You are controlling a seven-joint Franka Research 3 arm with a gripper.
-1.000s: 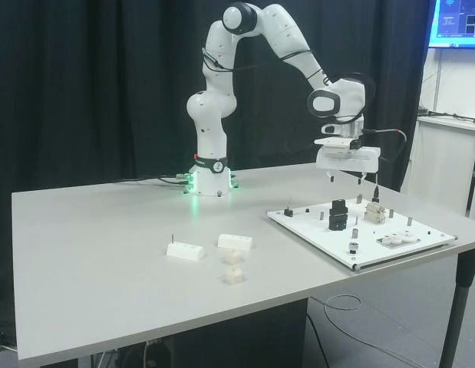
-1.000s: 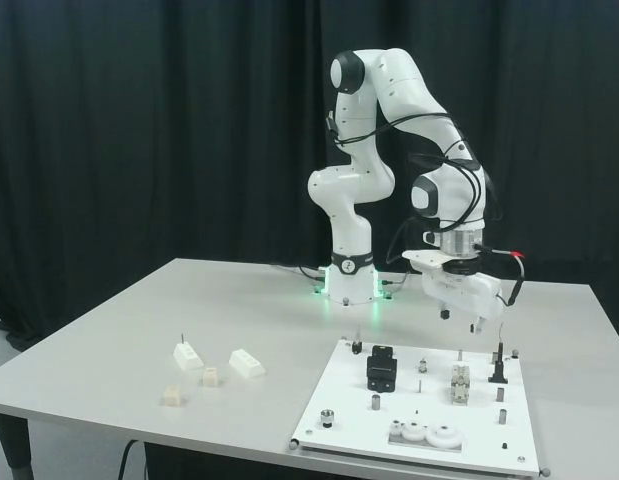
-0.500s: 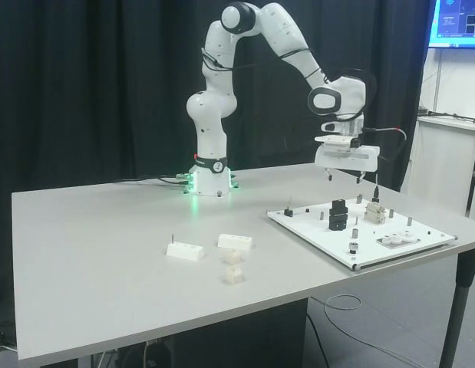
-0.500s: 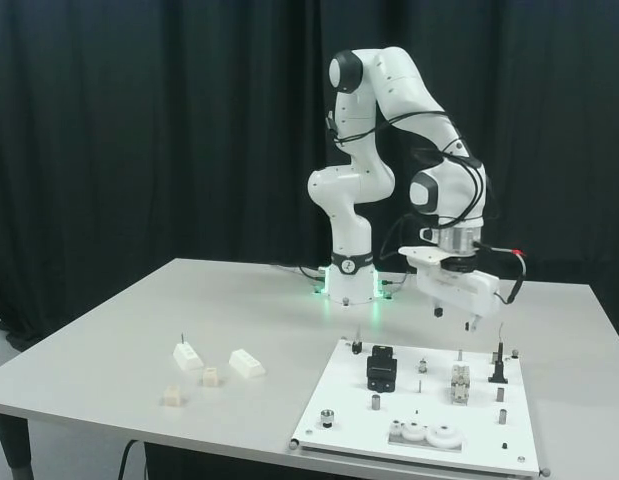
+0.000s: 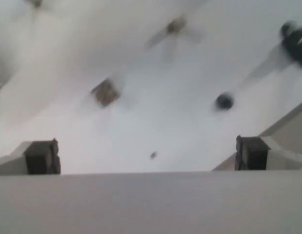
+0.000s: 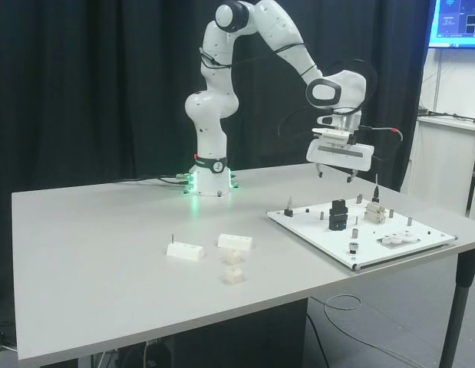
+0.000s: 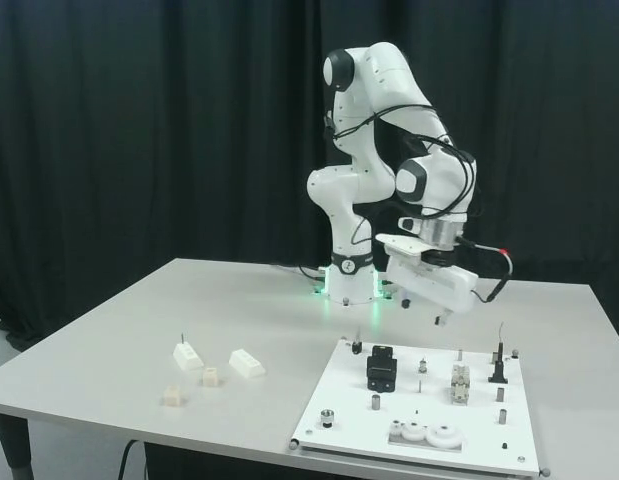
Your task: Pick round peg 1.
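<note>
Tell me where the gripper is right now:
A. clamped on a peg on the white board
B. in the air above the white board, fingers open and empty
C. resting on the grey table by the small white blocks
B: the gripper hangs clear above the white board, and the wrist view shows its fingers apart with nothing between them.

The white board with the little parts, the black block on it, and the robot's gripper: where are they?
white board [image 7: 334, 408], second room view, bare near-left part.
black block [image 7: 381, 367], second room view, its middle.
gripper [image 6: 334, 172], first room view, midway between fingers.
</note>
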